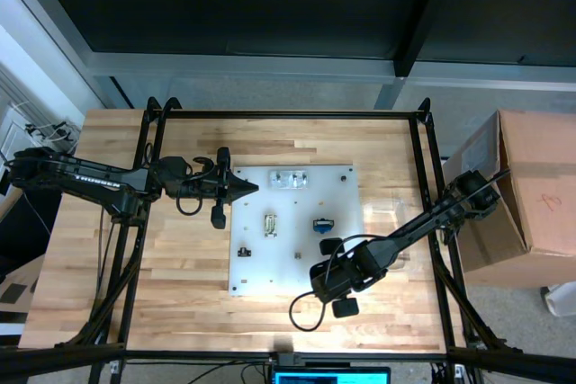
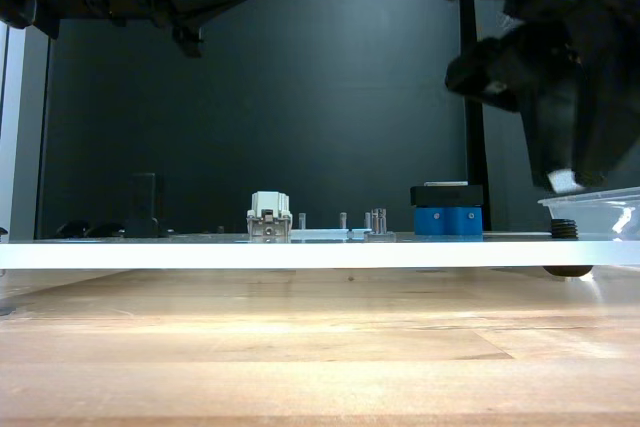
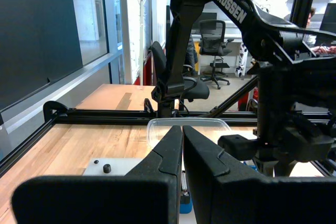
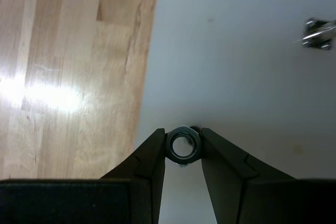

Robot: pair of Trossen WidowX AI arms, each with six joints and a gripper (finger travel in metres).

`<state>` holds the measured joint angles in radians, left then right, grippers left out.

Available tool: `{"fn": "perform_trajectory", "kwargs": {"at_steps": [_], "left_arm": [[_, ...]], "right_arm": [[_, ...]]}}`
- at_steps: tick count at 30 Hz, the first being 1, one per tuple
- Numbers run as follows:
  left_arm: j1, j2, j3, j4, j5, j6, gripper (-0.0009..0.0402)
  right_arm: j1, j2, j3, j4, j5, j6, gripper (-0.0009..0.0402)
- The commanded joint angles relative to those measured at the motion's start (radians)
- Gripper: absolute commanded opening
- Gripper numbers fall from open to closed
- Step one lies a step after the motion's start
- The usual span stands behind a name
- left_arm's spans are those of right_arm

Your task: Pick the M12 nut and place it on its threads and fasten

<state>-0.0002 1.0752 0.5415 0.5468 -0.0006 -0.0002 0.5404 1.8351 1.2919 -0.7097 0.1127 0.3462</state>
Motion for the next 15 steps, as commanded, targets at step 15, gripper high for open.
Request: {"fn": "perform_trajectory", "kwargs": {"at_steps": [15], "left_arm": [[0.000,0.000,0.000,0.000,0.000,0.000,0.0000]], "right_arm": [[-0.004,0.006,-0.074,0.106,0.027,-0.022,0.0003]]}}
